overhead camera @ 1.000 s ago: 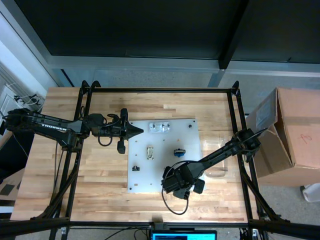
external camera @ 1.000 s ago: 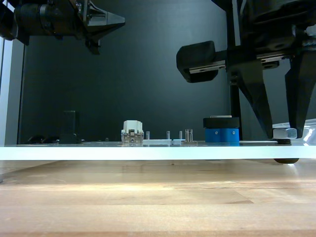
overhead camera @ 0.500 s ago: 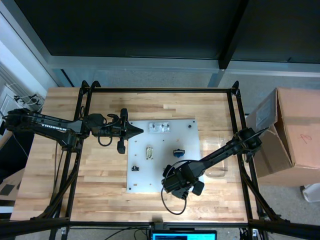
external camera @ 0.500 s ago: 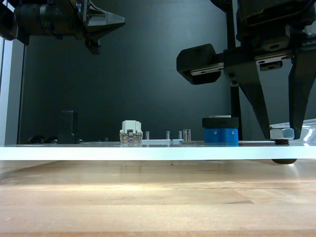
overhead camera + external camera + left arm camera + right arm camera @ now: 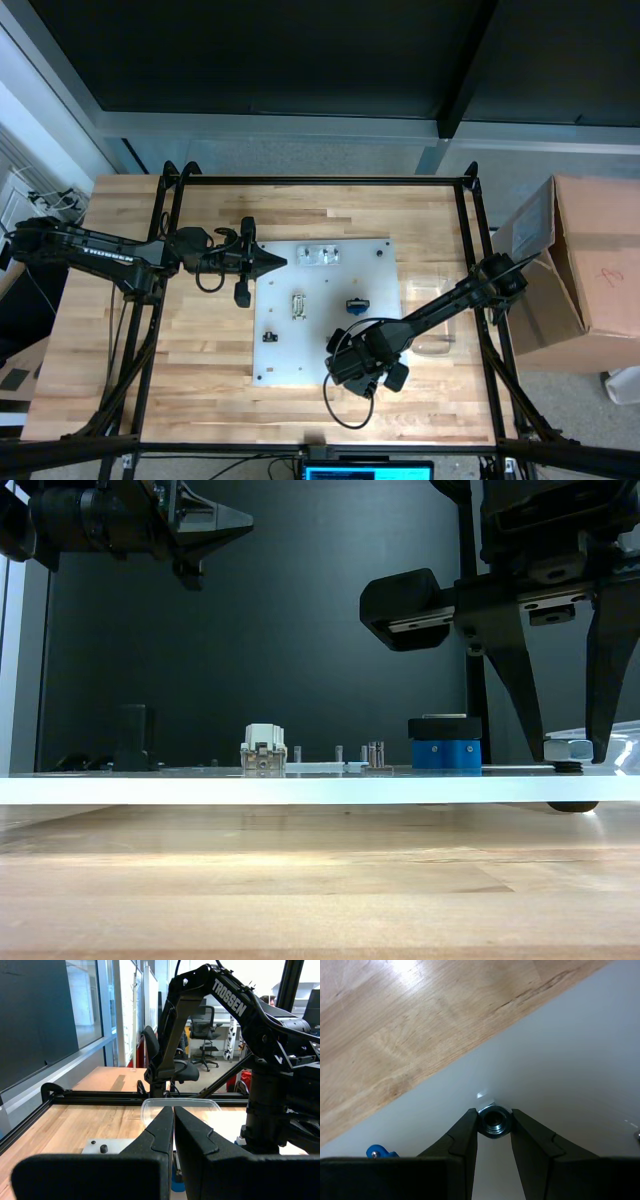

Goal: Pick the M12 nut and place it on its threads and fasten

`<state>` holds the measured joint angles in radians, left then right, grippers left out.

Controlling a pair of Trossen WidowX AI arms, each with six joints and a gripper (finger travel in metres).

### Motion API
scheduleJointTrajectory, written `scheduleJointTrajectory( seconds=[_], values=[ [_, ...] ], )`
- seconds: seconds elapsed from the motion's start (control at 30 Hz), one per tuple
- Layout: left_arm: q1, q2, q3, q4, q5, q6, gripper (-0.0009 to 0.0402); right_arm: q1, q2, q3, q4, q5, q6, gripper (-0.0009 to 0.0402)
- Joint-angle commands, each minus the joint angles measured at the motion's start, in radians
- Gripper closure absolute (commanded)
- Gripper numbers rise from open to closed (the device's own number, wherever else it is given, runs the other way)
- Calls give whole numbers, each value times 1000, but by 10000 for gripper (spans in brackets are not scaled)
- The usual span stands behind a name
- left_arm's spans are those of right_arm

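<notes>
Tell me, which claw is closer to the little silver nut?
Right. The right claw grips the nut, which sits on its stud at the white board's near right edge. The left claw, shut, hovers high over the board's far left part, well away.

Nut [image 5: 568, 748] on stud [image 5: 568, 769], in right gripper [image 5: 494, 1129]; left gripper [image 5: 279, 262] board's [image 5: 290, 355] left.

a: where was the right gripper [image 5: 568, 742]?
b: low over the board [image 5: 300, 788], at its right end, fingers clasping the silver nut [image 5: 567, 749] atop the black stud [image 5: 568, 768].
a: and the left gripper [image 5: 238, 521]?
b: high at left, pointing right.
</notes>
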<state>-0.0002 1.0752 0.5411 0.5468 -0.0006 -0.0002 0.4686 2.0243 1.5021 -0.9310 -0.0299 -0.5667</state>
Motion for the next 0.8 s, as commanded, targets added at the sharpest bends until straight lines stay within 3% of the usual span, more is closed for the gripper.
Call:
scheduleJointTrajectory(
  seconds=[0.03, 0.43, 0.8],
  values=[
    [0, 0, 0, 0, 0, 0, 393, -4, -5, -8, 1, 2, 25, 378],
    [0, 0, 0, 0, 0, 0, 393, -4, -35, -72, 53, 3, 177, 378],
    [0, 0, 0, 0, 0, 0, 393, -4, -39, -72, 54, 3, 472, 377]
  ],
)
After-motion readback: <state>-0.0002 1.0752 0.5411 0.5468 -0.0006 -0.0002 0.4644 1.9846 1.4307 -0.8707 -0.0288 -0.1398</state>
